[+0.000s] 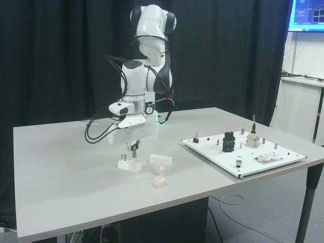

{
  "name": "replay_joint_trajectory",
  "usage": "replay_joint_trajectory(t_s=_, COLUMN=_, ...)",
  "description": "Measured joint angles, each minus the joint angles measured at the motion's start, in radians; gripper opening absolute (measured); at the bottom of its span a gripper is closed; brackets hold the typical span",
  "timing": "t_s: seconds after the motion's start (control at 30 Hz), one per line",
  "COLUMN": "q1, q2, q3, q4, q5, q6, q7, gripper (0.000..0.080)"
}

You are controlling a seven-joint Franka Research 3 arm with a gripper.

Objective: Insert round peg 4.

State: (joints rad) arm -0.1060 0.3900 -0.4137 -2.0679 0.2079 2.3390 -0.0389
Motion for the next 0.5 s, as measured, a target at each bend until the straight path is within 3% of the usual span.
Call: replay_joint_trajectory(t_s=0.5, q1=0.03, q2=-0.01, q3=-0.03, q4=0.0, q5=0.0, q6=-0.013, q7=0.005, gripper=0.0152)
